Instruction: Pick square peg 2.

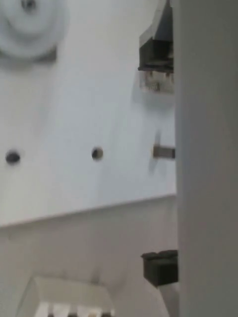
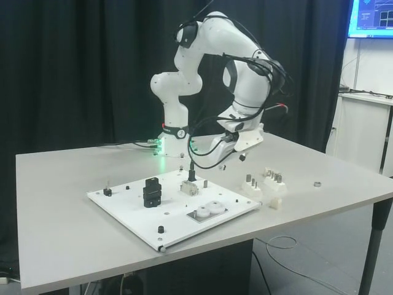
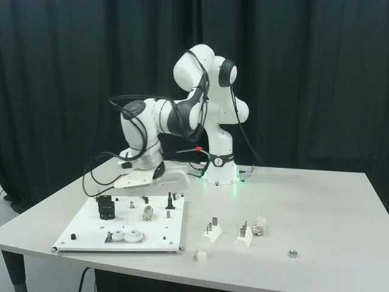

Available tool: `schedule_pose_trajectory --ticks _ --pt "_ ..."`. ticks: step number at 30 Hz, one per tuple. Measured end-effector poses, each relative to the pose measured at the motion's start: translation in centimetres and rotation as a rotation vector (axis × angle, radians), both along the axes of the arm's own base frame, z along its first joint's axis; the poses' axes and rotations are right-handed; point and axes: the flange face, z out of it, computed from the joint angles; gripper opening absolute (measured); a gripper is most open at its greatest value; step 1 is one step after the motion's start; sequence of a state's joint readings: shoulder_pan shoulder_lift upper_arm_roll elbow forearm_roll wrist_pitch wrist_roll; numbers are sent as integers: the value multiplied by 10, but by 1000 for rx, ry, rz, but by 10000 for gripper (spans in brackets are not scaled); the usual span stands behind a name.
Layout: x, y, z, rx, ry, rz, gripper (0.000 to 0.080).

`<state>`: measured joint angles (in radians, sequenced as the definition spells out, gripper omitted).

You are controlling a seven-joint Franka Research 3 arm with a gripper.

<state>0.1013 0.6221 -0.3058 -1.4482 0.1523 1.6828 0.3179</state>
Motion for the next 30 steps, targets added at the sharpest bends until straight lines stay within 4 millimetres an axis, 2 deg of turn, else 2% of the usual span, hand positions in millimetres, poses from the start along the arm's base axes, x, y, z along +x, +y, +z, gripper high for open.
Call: schedule_pose_trajectory --ticks 15,30 --pt "-24 64 -14 -54 -51 -151 800" --pt "-61 108 -43 -90 -143 -259 800"
